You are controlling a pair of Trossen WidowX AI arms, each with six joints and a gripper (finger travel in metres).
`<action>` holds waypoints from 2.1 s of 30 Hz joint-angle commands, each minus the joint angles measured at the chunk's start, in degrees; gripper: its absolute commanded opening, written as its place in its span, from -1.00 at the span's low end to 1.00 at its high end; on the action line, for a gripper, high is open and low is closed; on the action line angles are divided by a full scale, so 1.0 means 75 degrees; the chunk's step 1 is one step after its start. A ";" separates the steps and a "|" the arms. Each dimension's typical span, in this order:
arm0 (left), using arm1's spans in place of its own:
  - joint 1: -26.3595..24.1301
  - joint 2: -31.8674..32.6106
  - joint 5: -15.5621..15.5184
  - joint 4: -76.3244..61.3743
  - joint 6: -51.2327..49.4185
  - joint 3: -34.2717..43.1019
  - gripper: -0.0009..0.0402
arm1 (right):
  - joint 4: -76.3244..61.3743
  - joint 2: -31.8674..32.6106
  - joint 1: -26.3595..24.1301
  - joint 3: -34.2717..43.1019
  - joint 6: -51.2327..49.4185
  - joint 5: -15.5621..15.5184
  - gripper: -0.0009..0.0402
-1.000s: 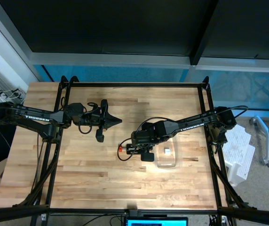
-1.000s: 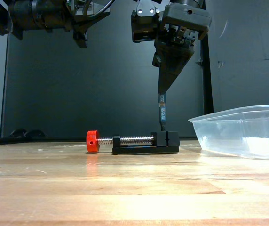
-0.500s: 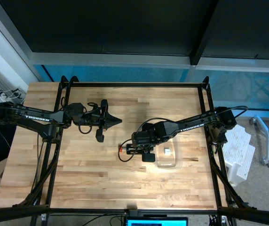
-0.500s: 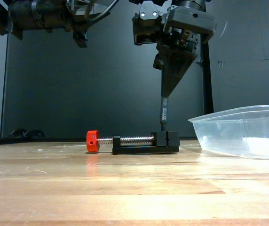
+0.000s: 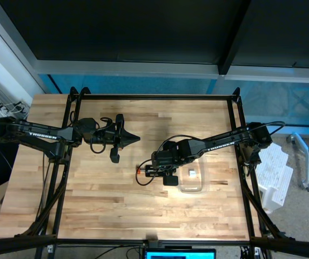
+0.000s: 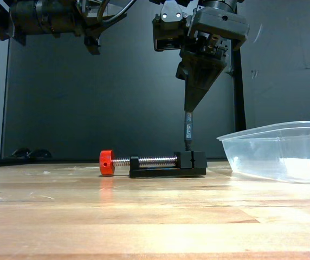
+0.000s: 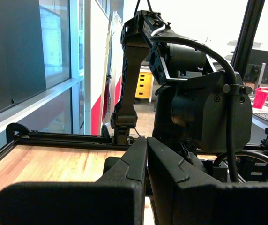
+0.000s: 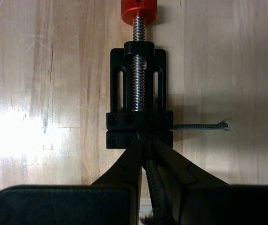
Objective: Pick the usb-c connector and install on the hub
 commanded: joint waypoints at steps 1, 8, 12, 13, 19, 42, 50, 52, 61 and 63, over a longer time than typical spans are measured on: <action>0.0000 0.0003 0.0000 0.0003 0.0000 0.0000 -0.96 | 0.0035 -0.0003 0.0000 0.0009 0.0009 0.0006 -0.96; 0.0000 0.0003 0.0000 0.0003 0.0000 0.0000 -0.96 | 0.0041 -0.0003 0.0000 0.0009 0.0009 0.0006 -0.96; 0.0003 0.0003 0.0000 0.0003 0.0000 0.0000 -0.96 | 0.0070 -0.0017 0.0000 0.0009 -0.0006 0.0006 -0.96; 0.0000 0.0003 0.0000 0.0003 0.0000 0.0000 -0.96 | 0.0073 -0.0017 -0.0003 0.0009 -0.0023 0.0006 -0.96; 0.0003 0.0003 0.0000 0.0003 0.0000 0.0000 -0.96 | 0.0152 -0.0032 -0.0003 0.0009 -0.0023 0.0003 -0.90; 0.0003 0.0003 0.0000 0.0003 0.0000 0.0000 -0.96 | 0.0119 -0.0606 0.0000 -0.0131 -0.0187 0.0006 -0.16; 0.0003 0.0003 0.0000 0.0006 0.0000 0.0000 -0.96 | 0.0370 -0.1402 -0.0003 -0.0982 -0.0251 0.0006 -0.14; 0.0003 0.0003 0.0000 0.0003 0.0000 0.0000 -0.96 | 0.0423 -0.1565 -0.0003 -0.1163 -0.0242 0.0009 -0.13; 0.0003 0.0003 0.0000 0.0003 0.0000 0.0000 -0.96 | 0.0807 -0.2148 -0.0003 -0.1821 -0.0189 0.0009 -0.13; 0.0003 0.0003 0.0000 0.0003 0.0000 0.0000 -0.96 | 0.0816 -0.2203 -0.0003 -0.1886 -0.0187 0.0009 -0.13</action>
